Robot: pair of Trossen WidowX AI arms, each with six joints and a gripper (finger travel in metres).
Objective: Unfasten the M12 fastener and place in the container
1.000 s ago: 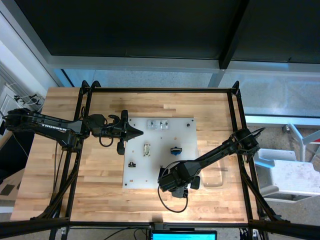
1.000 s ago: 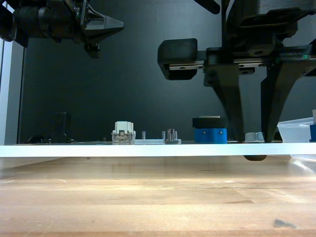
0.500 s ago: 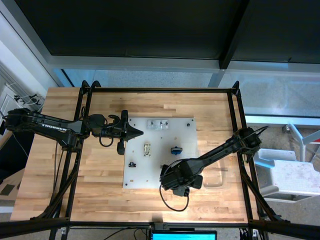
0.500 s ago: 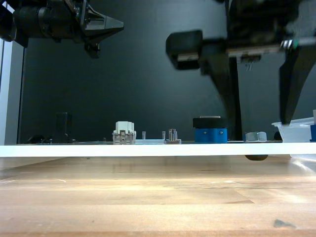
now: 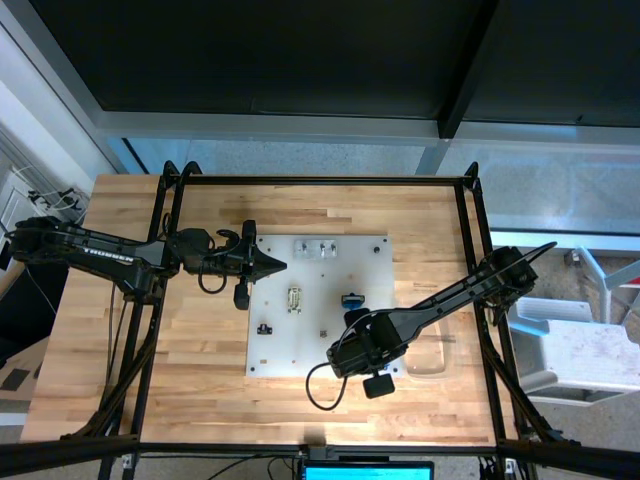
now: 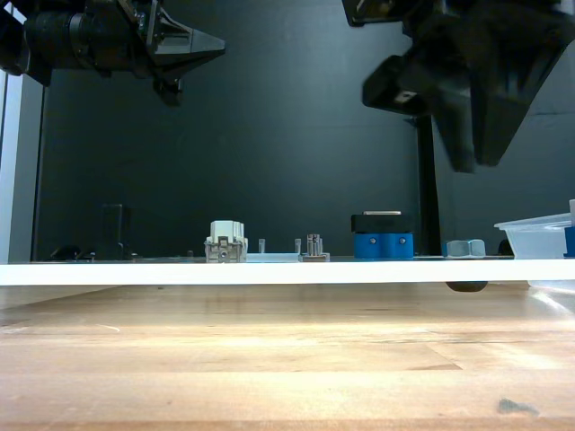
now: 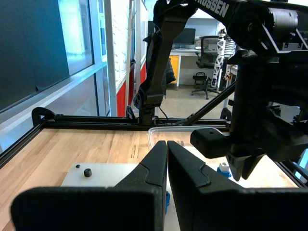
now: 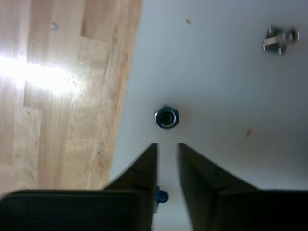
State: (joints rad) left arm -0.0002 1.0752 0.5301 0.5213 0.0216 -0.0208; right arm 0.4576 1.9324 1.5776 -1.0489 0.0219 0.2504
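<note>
While the left arm (image 5: 100, 255) lies stretched level along the table's (image 5: 200, 350) left side, its tool (image 5: 268, 265) hangs high over the far left edge of the white board (image 5: 300, 340), its fingers pressed together on nothing. The right arm (image 5: 440, 305) reaches in from the right edge and slants down across the board's near right corner. Its wrist is bent so that the right tool (image 6: 476, 157) points straight down. That tool is held well above the board. Its fingers (image 8: 144, 168) are drawn close, with only a narrow slit between them, and they grasp nothing.

The M12 nut (image 8: 167, 117) sits below the right tool and apart from it. In the right wrist view it lies just ahead of the fingertips, in line with the slit. It rests on the white board close to the board's edge, where the bare wood begins. In the low view it stands on its stud, low against the board with no ribs showing. There it is just beside the clear container (image 6: 539, 235) and outside it. The high view hides the nut under the arm.

The nut is small, silver and six-sided, with a bright rim around a dark centre.
</note>
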